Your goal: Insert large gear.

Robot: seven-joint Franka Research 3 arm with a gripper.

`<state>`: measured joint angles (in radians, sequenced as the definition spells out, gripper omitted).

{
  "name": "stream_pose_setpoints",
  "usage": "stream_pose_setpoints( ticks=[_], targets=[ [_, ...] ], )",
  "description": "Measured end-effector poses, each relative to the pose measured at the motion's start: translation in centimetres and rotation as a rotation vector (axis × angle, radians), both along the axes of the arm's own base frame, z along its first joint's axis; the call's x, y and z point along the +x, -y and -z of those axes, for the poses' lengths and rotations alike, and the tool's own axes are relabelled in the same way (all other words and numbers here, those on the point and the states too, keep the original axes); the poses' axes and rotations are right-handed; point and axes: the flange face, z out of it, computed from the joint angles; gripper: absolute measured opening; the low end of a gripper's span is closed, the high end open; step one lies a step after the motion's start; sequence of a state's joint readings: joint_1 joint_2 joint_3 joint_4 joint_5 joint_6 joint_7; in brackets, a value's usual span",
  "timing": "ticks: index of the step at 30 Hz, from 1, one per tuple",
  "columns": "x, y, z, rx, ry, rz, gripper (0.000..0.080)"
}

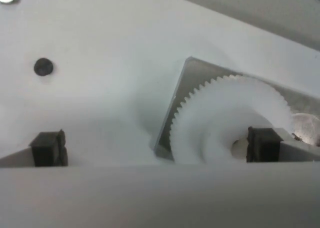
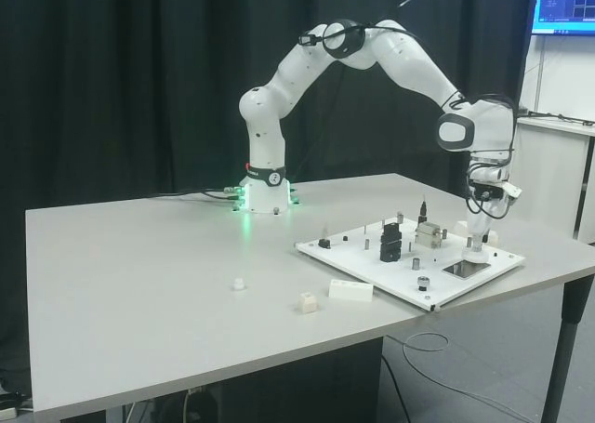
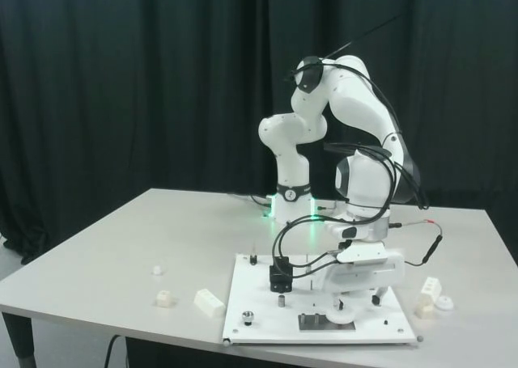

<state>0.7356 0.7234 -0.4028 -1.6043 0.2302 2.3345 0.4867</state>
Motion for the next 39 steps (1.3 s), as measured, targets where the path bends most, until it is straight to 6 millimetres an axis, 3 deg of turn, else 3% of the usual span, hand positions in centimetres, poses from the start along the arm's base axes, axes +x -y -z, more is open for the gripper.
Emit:
stream_pose_setpoints(
  ticks=[39],
  targets=[
    [-0.23, 0.07, 0.9, -0.017, -0.019, 0.004, 0.08]
  ],
)
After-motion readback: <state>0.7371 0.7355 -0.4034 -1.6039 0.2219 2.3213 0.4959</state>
